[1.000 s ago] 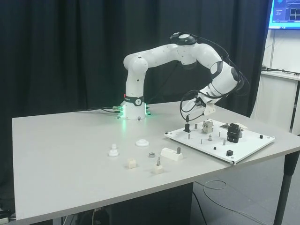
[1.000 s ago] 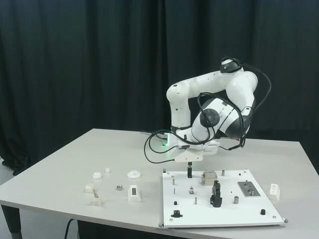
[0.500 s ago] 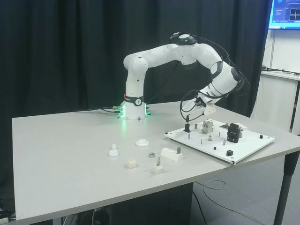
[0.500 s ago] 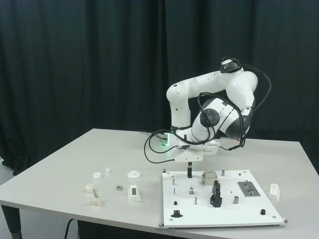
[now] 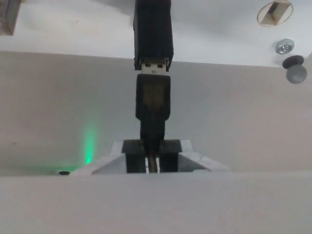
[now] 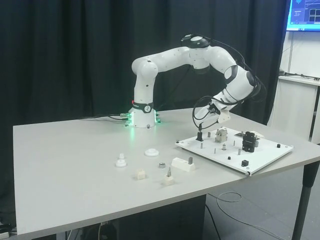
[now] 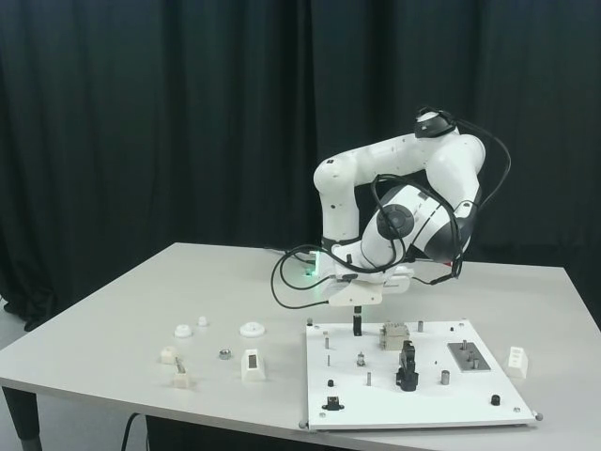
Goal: Insert USB.
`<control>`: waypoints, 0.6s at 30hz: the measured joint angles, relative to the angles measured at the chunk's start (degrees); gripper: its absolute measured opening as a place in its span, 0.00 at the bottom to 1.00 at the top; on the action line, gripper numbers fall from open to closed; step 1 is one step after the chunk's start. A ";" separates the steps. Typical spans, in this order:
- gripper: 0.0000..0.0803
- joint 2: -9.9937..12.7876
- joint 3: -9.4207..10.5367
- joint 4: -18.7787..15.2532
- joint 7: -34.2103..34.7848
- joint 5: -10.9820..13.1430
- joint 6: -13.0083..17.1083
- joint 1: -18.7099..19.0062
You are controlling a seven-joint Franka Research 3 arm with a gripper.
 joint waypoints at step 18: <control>0.07 -0.02 0.03 -0.62 -1.41 0.92 1.20 0.00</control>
